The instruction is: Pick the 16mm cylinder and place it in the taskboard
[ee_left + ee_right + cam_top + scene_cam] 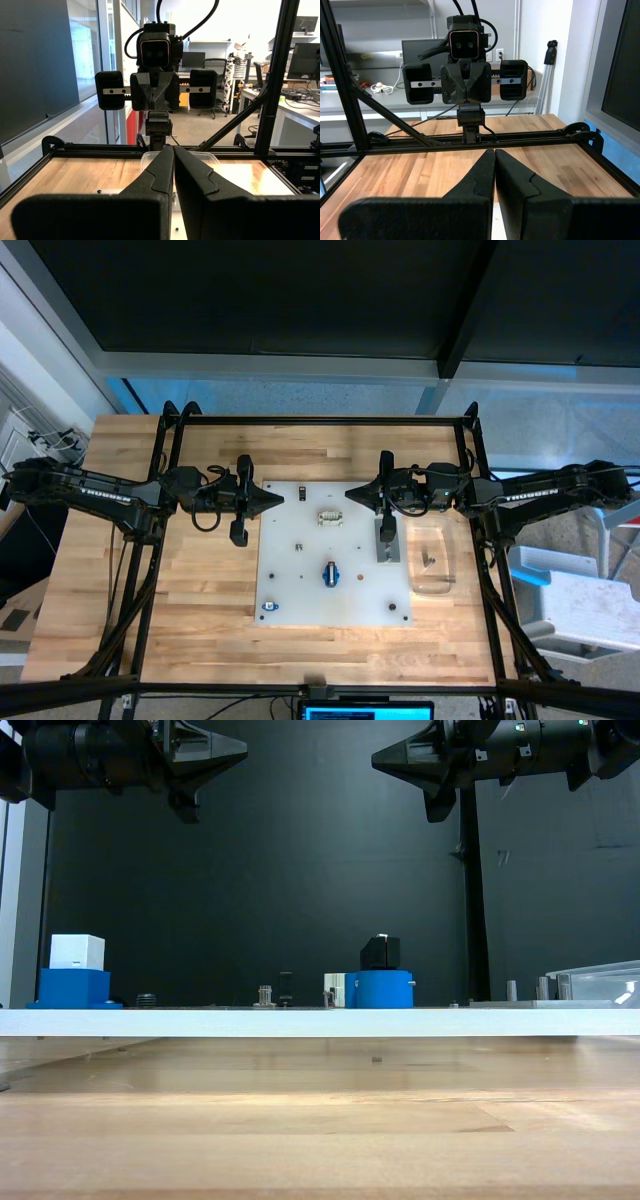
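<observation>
Fingers (159,170) of the left gripper (278,498) are pressed together on nothing, and the right gripper (350,495) has its fingers (481,172) closed the same way; both hang high over the white board (300,585), tips facing each other. A small grey peg (428,558), which I take for the cylinder, lies in the clear tray (433,589) on the surface (200,580), just beside the board. I would open the right fingers first, then descend straight over the peg.
</observation>
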### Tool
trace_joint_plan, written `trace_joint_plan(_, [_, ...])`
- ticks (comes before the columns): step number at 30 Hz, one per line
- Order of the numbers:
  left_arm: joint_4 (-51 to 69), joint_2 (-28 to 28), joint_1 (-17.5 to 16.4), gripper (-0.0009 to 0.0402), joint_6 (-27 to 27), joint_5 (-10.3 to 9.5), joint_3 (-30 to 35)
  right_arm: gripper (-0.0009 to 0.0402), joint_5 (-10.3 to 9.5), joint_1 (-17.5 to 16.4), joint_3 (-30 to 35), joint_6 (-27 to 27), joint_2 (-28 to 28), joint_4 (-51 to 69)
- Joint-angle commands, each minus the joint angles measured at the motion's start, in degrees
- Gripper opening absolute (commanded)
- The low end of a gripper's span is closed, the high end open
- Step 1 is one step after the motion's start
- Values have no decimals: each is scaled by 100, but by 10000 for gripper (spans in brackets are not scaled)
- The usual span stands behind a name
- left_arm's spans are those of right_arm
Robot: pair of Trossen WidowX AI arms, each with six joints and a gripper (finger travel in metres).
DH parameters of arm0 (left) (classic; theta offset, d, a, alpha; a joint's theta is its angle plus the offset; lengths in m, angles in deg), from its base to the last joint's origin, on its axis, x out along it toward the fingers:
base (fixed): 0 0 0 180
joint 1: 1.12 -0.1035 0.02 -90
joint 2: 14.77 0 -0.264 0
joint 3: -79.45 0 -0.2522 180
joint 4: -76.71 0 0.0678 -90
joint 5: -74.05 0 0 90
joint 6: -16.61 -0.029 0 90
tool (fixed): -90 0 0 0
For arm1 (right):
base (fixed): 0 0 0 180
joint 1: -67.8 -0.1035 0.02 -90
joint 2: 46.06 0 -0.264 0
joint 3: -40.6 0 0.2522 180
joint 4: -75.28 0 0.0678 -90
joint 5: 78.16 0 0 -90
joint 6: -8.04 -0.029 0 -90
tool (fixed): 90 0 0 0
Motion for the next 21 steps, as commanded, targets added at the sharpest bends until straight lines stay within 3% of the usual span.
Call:
trace_joint_plan(1, [0, -2, -2, 0, -2, 0, 2, 0, -2, -13, 0, -2, -2, -4])
trace_joint_plan(18, [0, -2, -4, 0, -2, 0, 2, 0, -44, -17, 2, -243, -2, 13])
trace_joint_plan(21, [0, -2, -2, 0, -2, 0, 2, 0, -46, -17, 153, -315, -2, 520])
